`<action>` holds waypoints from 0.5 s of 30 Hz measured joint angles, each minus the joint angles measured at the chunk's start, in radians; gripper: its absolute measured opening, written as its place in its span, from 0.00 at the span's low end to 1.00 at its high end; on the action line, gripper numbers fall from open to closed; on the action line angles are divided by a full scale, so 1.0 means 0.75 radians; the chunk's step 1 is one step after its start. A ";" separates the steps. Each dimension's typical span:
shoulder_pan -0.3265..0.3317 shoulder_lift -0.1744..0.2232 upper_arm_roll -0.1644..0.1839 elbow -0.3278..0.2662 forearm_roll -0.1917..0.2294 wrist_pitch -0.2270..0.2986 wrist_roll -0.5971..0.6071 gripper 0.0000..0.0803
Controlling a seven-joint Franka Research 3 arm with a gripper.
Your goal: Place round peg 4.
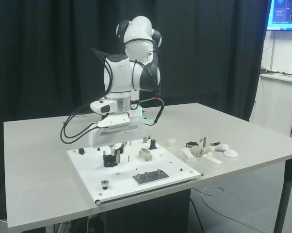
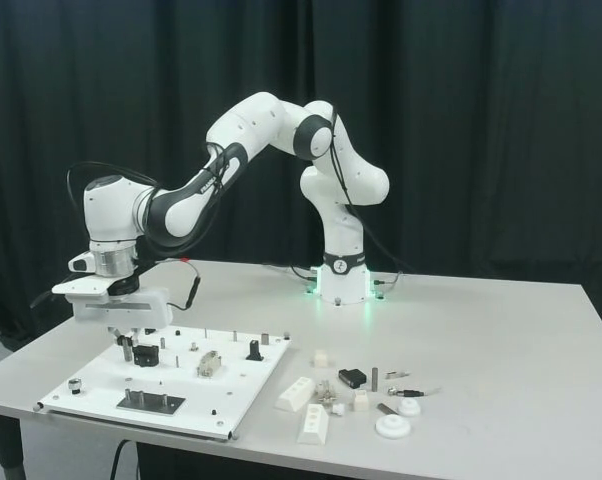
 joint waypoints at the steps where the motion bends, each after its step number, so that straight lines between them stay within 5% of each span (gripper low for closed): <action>1: 0.002 0.000 0.000 0.000 0.000 0.000 0.000 0.19; 15: 0.057 -0.031 0.001 -0.002 0.010 -0.109 0.000 0.19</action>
